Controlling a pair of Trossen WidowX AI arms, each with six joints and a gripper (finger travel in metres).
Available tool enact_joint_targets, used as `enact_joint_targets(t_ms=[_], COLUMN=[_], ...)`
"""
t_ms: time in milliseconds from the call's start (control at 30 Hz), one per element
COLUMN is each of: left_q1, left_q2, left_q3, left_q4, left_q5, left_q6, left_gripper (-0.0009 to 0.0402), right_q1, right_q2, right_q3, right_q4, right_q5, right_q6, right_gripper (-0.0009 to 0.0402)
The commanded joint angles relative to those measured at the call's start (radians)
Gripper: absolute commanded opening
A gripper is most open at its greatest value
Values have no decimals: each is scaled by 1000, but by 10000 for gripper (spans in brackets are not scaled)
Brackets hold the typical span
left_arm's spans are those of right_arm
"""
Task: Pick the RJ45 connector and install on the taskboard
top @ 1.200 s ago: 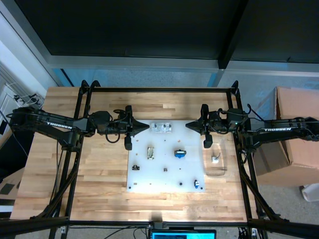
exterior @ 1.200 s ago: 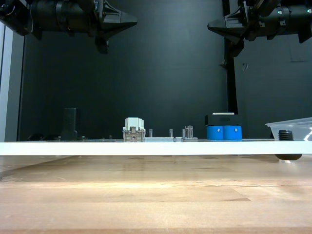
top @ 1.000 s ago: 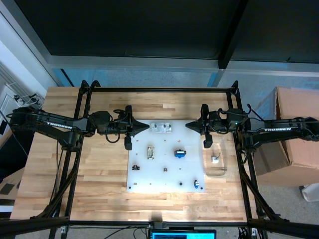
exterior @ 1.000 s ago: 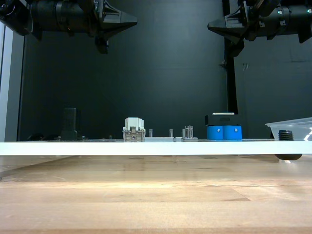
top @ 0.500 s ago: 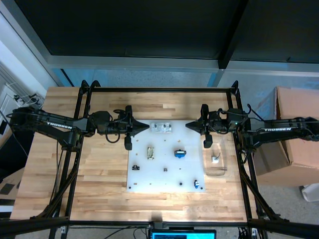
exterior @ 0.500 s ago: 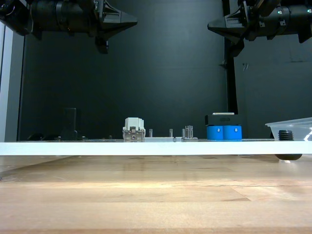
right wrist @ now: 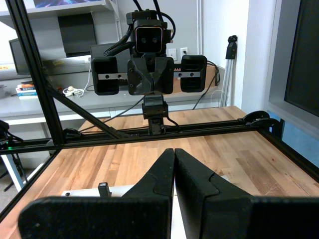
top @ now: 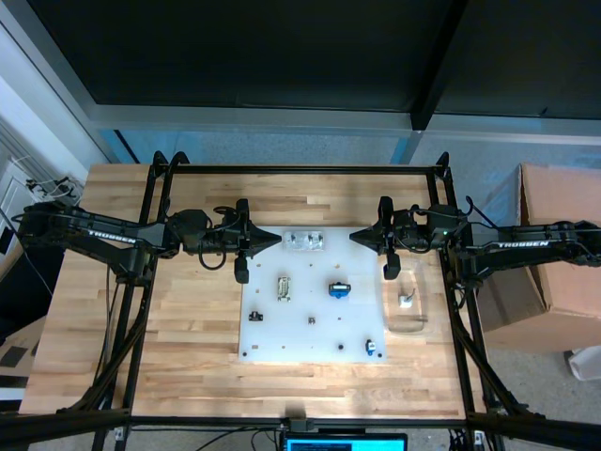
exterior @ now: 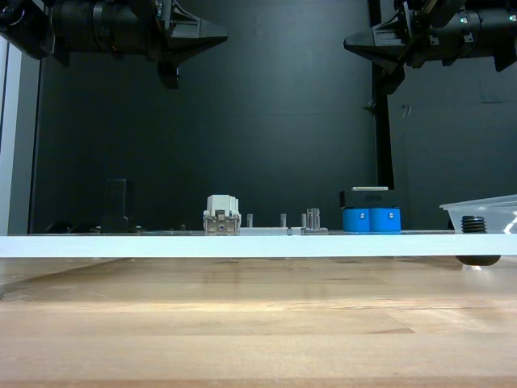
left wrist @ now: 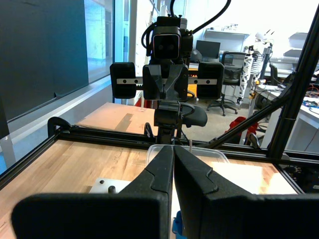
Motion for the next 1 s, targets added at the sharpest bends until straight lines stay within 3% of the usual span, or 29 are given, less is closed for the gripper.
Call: enact_joint_targets(t_ms=[33, 233, 267, 333, 500, 700, 1000], left_q1=[0, 0, 0, 0, 0, 0, 0], left_q2=[0, 0, 0, 0, 0, 0, 0], left_q3=[0, 0, 0, 0, 0, 0, 0], left_q4=[0, 0, 0, 0, 0, 0, 0], left_q5=[0, 0, 0, 0, 0, 0, 0], left_q6=[0, 0, 0, 0, 0, 0, 0], left_gripper=[0, 0, 0, 0, 0, 0, 0], right_q1=[0, 0, 0, 0, 22, 124, 344], right_q2=[0, 0, 0, -16, -76, -153, -157], right_q3=[0, 0, 0, 0, 72, 171, 328], right_q4=[4, 5, -5, -52, -375, -805, -1319], right_q5=[1, 0, -11, -90, -86, 2, 160], right_q6=[-1, 2, 23, 52, 2, 0, 113], right_gripper=[0, 0, 0, 0, 0, 0, 0])
